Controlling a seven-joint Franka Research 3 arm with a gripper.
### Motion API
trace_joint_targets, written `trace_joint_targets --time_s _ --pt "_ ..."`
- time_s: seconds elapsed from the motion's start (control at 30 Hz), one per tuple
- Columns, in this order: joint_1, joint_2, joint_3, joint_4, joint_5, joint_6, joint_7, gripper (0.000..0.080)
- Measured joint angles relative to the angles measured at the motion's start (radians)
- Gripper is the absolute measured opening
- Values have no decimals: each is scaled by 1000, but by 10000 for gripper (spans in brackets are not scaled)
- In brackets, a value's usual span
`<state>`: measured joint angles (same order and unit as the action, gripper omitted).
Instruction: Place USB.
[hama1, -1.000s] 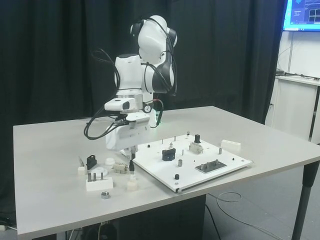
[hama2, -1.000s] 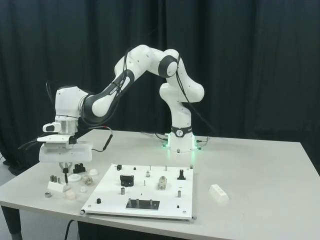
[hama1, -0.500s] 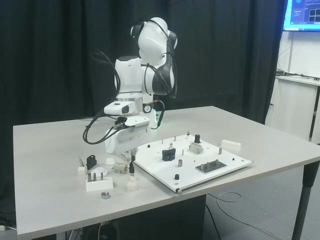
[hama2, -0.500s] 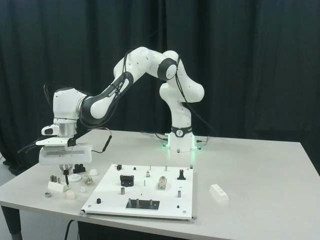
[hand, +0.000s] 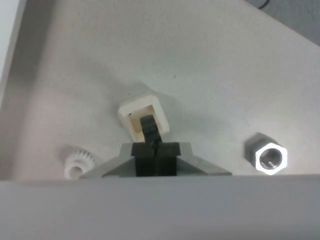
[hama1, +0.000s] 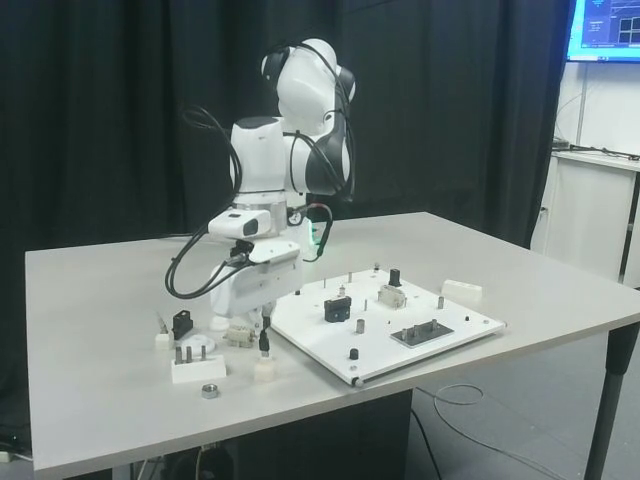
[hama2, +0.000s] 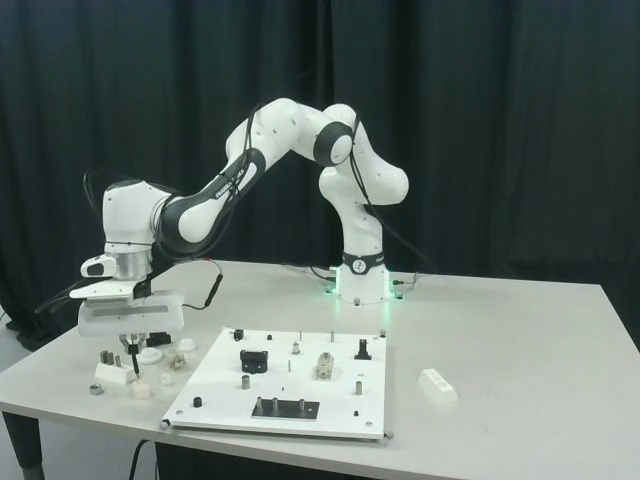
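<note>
Lower than a second ago, the gripper (hand: 155, 150) now hangs close over the grey worktop (hama1: 100, 300), its fingers clamped together on a black USB plug (hand: 150, 129). In the wrist view the plug's tip sits in the opening of a small white socket block (hand: 143, 113). A grey hex nut (hand: 266, 153) and a small white gear (hand: 76, 162) lie near the block, one on either side. The white assembly board (hama1: 420, 345) lies just beside.

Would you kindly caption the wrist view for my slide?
Pincer holding a black part over a white socket block, a hex nut alongside.
</note>
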<state>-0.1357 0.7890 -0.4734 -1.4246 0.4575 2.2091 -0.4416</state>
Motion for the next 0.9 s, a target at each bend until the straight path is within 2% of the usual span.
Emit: trace_joint_targets --time_s 0.9 --pt "0 39 -8 20 0 -11 14 9"
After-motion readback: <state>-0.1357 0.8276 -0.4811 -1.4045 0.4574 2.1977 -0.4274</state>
